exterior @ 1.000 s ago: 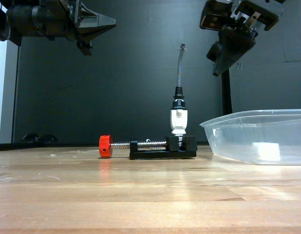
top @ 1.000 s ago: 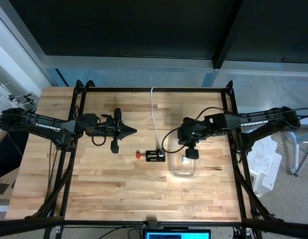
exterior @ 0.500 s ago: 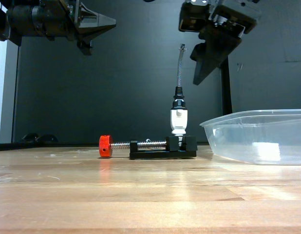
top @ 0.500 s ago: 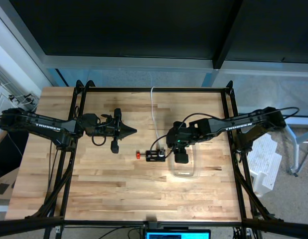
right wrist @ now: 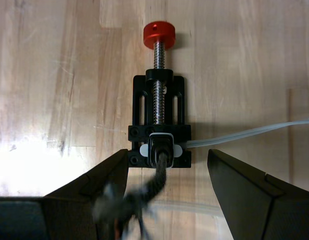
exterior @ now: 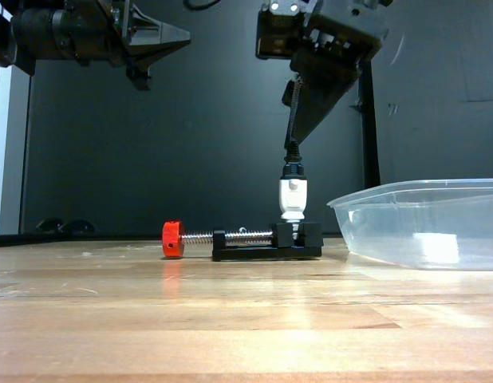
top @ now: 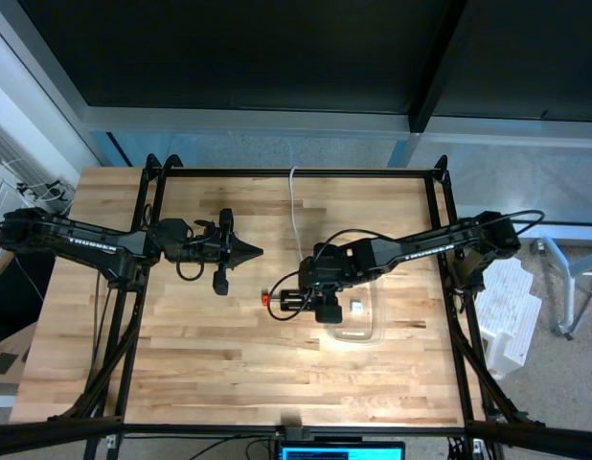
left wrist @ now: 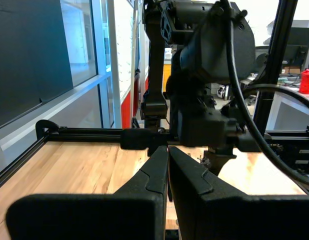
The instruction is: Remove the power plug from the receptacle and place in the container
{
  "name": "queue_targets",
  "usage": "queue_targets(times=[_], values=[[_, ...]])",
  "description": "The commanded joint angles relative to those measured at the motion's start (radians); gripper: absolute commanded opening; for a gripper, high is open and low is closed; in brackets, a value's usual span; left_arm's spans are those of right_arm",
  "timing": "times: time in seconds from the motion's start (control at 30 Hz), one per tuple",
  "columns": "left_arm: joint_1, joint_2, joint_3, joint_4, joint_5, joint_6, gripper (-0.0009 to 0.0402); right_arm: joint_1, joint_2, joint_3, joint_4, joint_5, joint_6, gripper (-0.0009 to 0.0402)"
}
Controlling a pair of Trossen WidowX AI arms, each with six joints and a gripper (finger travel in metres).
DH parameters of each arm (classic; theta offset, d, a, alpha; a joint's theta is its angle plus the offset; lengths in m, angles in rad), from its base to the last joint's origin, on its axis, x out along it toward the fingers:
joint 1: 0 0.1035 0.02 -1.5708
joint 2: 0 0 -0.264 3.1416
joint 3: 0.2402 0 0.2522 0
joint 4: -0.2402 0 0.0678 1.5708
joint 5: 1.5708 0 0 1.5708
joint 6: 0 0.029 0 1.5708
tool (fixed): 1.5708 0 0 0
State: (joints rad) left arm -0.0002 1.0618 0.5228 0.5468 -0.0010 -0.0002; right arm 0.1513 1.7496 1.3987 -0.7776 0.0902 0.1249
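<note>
The power plug is black and stands upright in the white receptacle, its thin cord stub rising straight up. My right gripper hangs open just above the plug, pointing down. In the right wrist view the right gripper has its fingers on either side of the cord, clear of the plug. The container, a clear tub, sits to the right of the plug; its rim shows beside the right arm. My left gripper is shut and hovers high at the left, holding nothing.
A black mini vise with a red knob holds the receptacle on the wooden table. A long white cable runs from it to the table's far edge. A black frame borders the table.
My right arm has swung left from above the container to directly over the plug and come lower, its open fingers now around the cord. The left arm has not moved.
</note>
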Motion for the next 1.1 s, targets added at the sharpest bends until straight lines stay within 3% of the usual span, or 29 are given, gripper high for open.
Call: queue_targets(times=[0.03, 0.23, 0.3, 0.73, 1.1], values=[[0.0, 0.0, 0.0, 0.0, 0.0, 0.0, 0.0, 0.0, 0.022, 0.004, 0.002, 0.007, -0.001, 0.022], [0.0, 0.0, 0.0, 0.0, 0.0, 0.0, 0.0, 0.002, 0.042, 0.004, 0.005, 0.01, -0.002, 0.022], [0.0, 0.0, 0.0, 0.0, 0.0, 0.0, 0.0, 0.005, 0.042, 0.001, 0.005, 0.026, -0.002, 0.022], [0.0, 0.0, 0.0, 0.0, 0.0, 0.0, 0.0, 0.011, 0.053, -0.009, 0.023, 0.023, -0.001, 0.0216], [0.0, 0.0, 0.0, 0.0, 0.0, 0.0, 0.0, 0.011, 0.053, -0.009, 0.027, 0.023, -0.001, 0.0149]])
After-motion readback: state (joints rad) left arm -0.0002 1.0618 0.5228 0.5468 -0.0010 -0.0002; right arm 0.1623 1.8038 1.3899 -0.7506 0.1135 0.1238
